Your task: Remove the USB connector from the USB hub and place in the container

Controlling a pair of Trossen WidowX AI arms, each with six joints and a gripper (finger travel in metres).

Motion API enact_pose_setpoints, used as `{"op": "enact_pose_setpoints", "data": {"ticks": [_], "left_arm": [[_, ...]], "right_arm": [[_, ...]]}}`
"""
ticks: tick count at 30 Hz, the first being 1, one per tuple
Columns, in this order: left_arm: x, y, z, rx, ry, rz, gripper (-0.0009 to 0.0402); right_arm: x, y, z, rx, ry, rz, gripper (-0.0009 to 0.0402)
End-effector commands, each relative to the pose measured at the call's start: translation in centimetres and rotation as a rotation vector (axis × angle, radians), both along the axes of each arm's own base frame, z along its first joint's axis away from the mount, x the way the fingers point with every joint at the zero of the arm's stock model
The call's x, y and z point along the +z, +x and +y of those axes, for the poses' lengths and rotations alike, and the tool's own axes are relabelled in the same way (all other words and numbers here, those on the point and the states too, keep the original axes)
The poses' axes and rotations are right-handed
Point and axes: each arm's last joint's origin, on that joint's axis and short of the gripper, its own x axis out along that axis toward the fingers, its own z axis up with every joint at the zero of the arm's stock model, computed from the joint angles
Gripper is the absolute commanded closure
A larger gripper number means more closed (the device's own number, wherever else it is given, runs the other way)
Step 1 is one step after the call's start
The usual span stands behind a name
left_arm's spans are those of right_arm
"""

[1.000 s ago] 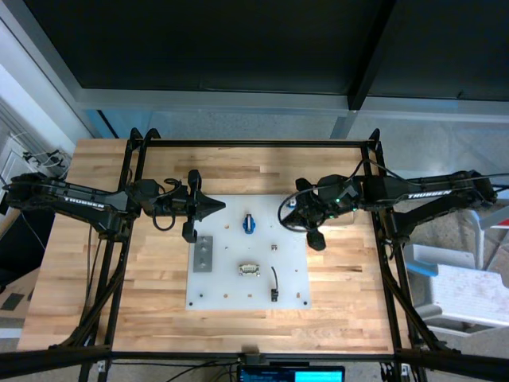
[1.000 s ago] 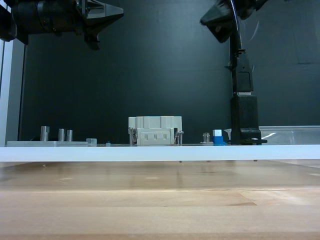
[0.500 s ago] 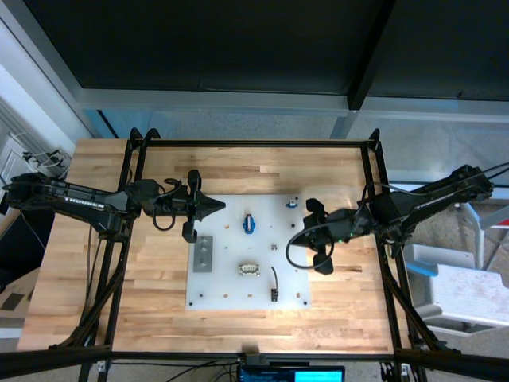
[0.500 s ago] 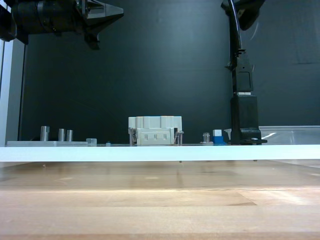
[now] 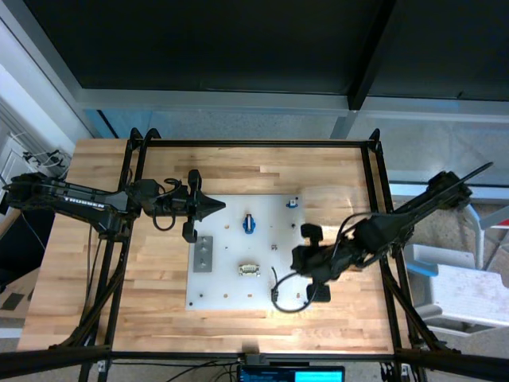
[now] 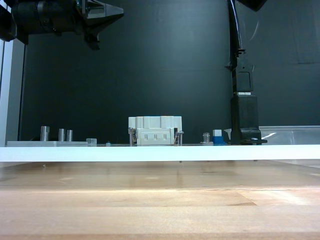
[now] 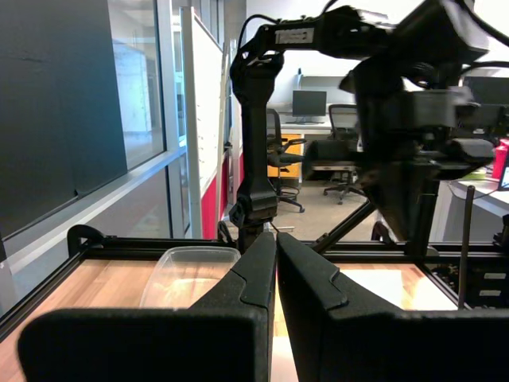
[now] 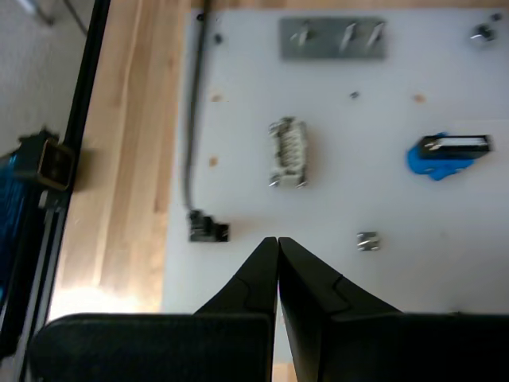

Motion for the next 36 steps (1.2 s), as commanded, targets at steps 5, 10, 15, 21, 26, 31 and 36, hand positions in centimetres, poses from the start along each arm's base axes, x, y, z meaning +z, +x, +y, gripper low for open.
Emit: {"op": "enact_pose_setpoints", "data": {"ticks": [5,10,15,21,26,31,36], "left_arm": [[0.0,0.0,0.0,0.0,0.0,-0.001,0.0392],[0.0,0.0,0.0,0.0,0.0,0.0,0.0393],[0.0,0.0,0.0,0.0,0.0,-0.001,0.0393],[0.0,0.0,0.0,0.0,0.0,0.0,0.0393],[0.0,0.0,0.0,0.0,0.0,0.0,0.0393],[0.0,0.0,0.0,0.0,0.0,0.0,0.0393],[0.0,0.0,0.0,0.0,0.0,-0.001,0.0393]], "right_arm": [[-1.9,2.5,2.5,0.032,-0.002,0.13,0.0393],[-3.8,3.8,3.9,0.064,0.043,0.221,0.0373],[-5.6,4.4,4.9,0.045,0.027,0.265,0.0323],[-6.7,5.0,5.1,-0.014,-0.006,0.26,0.0268],[-7.3,5.3,5.3,-0.053,-0.011,0.26,0.025],[-7.8,5.9,5.6,-0.038,-0.005,0.236,0.025],[-7.9,6.1,5.7,-0.034,-0.01,0.221,0.0263]]}}
